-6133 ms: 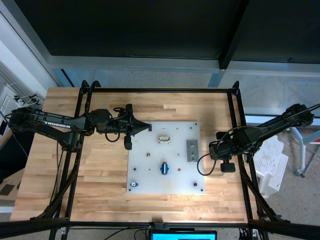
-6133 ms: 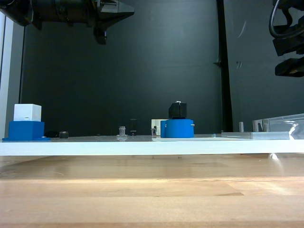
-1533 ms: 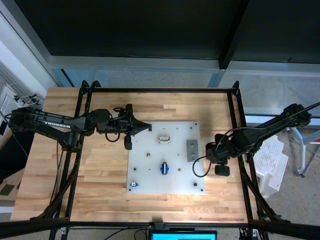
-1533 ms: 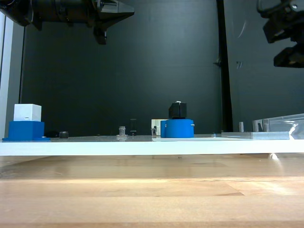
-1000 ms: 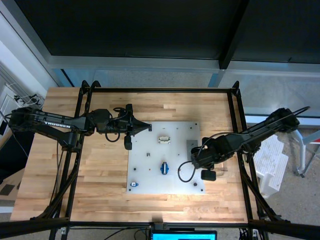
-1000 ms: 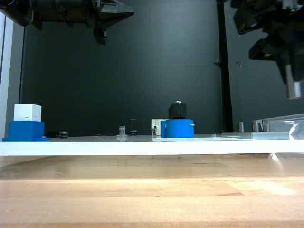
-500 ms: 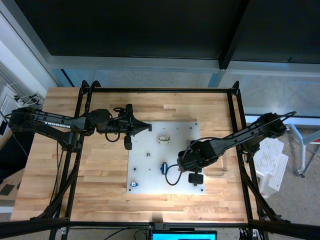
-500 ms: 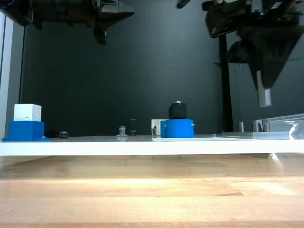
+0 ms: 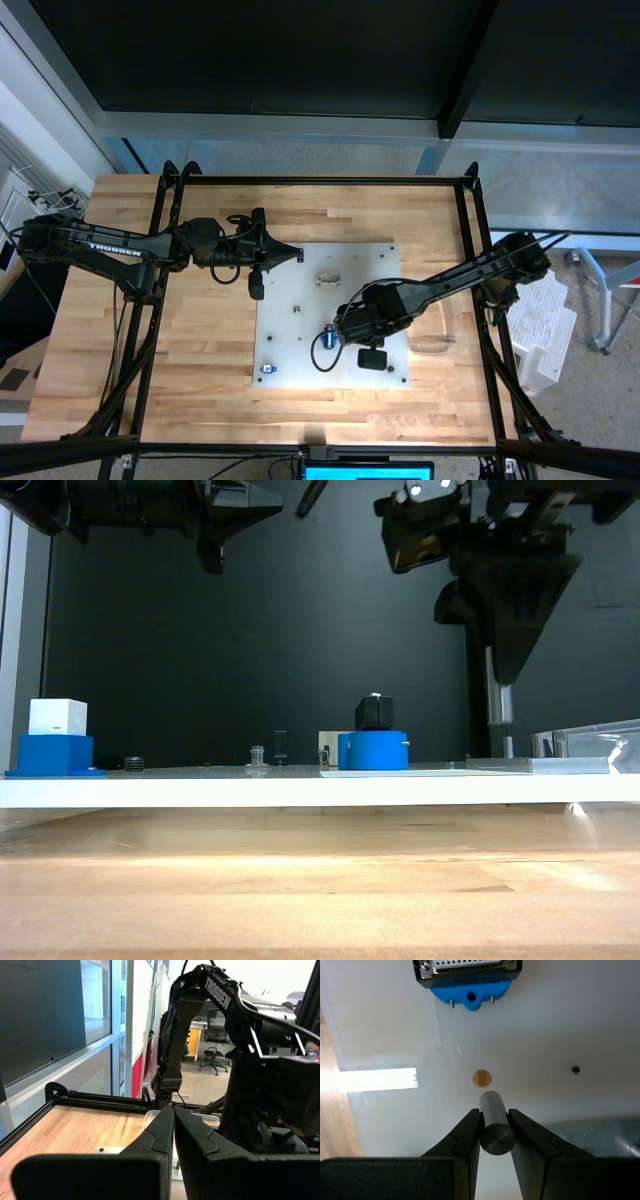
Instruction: Pick the 16mm cylinder and install on the taskboard
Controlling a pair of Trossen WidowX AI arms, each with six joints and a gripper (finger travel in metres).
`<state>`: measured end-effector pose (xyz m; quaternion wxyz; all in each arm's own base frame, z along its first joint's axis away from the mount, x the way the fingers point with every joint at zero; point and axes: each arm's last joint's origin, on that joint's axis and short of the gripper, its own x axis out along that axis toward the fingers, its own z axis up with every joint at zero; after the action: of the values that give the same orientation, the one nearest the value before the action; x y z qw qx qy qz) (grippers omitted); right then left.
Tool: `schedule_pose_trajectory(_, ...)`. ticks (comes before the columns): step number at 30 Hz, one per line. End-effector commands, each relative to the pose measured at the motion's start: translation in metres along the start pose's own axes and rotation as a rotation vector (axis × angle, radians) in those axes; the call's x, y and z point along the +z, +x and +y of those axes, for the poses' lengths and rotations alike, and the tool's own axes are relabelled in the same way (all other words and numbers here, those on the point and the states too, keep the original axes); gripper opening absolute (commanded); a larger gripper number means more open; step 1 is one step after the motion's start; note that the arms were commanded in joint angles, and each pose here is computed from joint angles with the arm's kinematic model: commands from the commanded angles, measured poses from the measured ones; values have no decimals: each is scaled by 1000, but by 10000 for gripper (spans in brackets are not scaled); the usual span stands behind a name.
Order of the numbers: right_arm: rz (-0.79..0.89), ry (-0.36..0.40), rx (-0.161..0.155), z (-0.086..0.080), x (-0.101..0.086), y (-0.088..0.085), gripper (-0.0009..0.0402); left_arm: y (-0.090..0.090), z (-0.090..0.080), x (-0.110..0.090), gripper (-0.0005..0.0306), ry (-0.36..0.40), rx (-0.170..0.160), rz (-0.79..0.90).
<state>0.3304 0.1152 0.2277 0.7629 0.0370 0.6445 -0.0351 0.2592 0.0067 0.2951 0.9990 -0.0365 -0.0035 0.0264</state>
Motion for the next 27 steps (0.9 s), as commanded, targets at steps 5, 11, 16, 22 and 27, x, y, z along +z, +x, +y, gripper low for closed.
schedule_pose_trajectory(5, 4, 0, -2, 3, 7, 8, 0, 0, 0, 0, 0, 0, 0, -1)
schedule_pose_trajectory(11, 10, 0, -5, 5, 11, 18, 0, 0, 0, 0, 0, 0, 0, 0)
schedule_pose_trajectory(16, 19, -1, -8, 6, 11, 22, 0, 0, 0, 0, 0, 0, 0, 0)
schedule_pose_trajectory(22, 24, -2, -11, 6, 11, 25, 0, 0, 0, 0, 0, 0, 0, 0)
schedule_pose_trajectory(27, 28, -2, -12, 5, 10, 27, 0, 0, 0, 0, 0, 0, 0, 0)
